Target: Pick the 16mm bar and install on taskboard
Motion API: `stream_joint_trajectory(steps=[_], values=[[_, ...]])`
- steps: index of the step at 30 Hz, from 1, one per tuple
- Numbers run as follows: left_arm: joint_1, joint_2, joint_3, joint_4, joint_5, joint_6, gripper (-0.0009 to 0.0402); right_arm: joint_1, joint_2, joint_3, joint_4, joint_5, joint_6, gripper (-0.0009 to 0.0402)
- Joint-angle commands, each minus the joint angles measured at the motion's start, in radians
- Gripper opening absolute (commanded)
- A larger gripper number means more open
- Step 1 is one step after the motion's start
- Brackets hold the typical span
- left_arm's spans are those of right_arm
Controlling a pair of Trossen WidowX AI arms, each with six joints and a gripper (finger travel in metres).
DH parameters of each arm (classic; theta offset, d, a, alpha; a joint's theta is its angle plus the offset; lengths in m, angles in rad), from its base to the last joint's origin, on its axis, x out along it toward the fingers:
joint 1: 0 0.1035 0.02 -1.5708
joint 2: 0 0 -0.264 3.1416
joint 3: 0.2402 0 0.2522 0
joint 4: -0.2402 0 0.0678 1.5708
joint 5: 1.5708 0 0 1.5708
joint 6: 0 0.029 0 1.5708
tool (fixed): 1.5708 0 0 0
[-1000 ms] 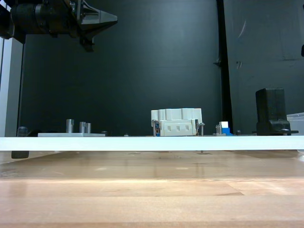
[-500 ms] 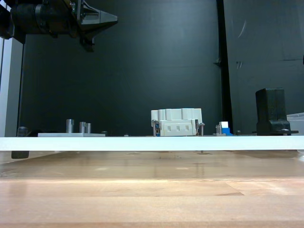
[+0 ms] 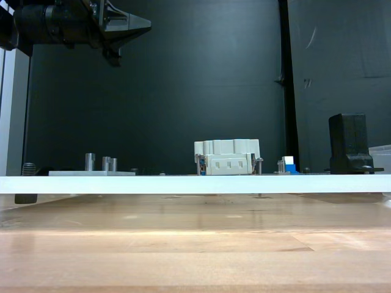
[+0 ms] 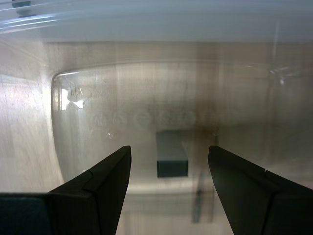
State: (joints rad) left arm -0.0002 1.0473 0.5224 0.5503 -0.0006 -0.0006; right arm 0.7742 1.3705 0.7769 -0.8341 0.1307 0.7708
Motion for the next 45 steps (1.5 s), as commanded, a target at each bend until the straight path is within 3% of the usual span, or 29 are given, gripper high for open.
stream_joint_trajectory(steps=[1,14,37,45], values=[[0.000,0.000,0.000,0.000,0.000,0.000,0.0000,0.001,0.000,-0.020,0.023,0.000,0.003,0.0220],[0.000,0.000,0.000,0.000,0.000,0.000,0.0000,0.001,0.000,-0.036,0.035,0.000,0.003,0.0213],[0.000,0.000,0.000,0.000,0.000,0.000,0.0000,0.001,0.000,-0.036,0.035,0.008,0.003,0.0032],[0.000,0.000,0.000,0.000,0.000,0.000,0.0000,0.001,-0.001,-0.029,0.030,0.008,0.002,0.0007]])
